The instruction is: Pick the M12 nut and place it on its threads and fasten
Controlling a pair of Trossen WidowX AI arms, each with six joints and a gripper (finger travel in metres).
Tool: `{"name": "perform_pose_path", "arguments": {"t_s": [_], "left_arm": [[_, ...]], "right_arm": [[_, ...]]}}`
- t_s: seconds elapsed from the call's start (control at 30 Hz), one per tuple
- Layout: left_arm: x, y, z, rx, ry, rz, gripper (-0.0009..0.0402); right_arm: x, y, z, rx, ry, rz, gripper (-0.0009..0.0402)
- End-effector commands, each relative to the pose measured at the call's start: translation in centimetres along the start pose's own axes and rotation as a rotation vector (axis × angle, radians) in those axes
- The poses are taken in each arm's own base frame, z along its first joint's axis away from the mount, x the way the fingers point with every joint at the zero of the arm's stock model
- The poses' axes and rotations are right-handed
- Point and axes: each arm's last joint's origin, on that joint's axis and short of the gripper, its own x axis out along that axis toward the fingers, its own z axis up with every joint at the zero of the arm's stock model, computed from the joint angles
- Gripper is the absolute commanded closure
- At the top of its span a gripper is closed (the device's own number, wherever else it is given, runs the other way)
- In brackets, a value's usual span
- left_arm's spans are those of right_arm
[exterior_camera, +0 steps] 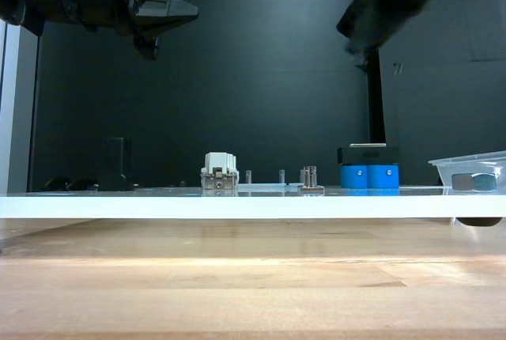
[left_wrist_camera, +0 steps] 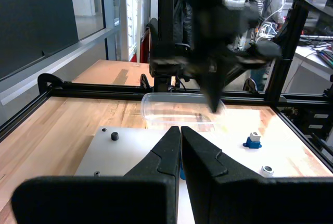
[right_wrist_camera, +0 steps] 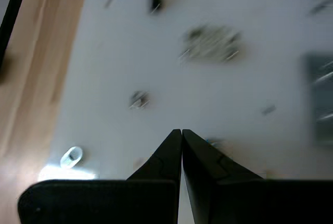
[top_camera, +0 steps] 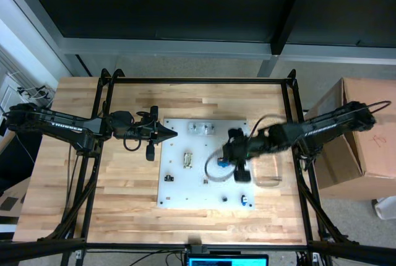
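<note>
TROSSEN lettered on my left arm [top_camera: 62, 127], left gripper [top_camera: 176, 133] shut and empty over the board's [top_camera: 179, 195] upper left corner, right gripper [right_wrist_camera: 181, 131] closed on nothing, high over its right half, nut [exterior_camera: 474, 183] sat on its stud near the lower right edge, open board around it.

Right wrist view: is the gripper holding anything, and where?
Nothing: right gripper, above the board, and left gripper, over its left edge, are shut empty. Nut sits low by the tray.
</note>
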Motion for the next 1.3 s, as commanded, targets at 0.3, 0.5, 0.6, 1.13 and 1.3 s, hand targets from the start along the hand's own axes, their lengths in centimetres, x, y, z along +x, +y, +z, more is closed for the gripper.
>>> {"name": "perform_pose_path", "arguments": {"t_s": [0.3, 0.5, 0.6, 1.13, 1.3], "left_arm": [[0.0, 0.0, 0.0, 0.000, -0.001, 0.000, 0.0393], [0.0, 0.0, 0.0, 0.000, 0.000, 0.000, 0.0393], [0.0, 0.0, 0.0, 0.000, 0.000, 0.000, 0.0393], [0.0, 0.0, 0.0, 0.000, 0.000, 0.000, 0.0393], [0.0, 0.0, 0.0, 0.000, 0.000, 0.000, 0.0393]], "right_arm": [[-4.7, -6.1, -0.3, 0.030, -0.418, -0.062, 0.0393], [-5.8, -7.2, -1.3, 0.028, -0.634, -0.119, 0.0394], [-5.9, -7.1, -1.7, 0.021, -0.707, -0.121, 0.0394], [-4.2, -6.3, -4.5, 0.019, -0.858, -0.079, 0.0394], [-3.5, -6.3, -5.4, 0.018, -0.873, -0.079, 0.0394]]}}
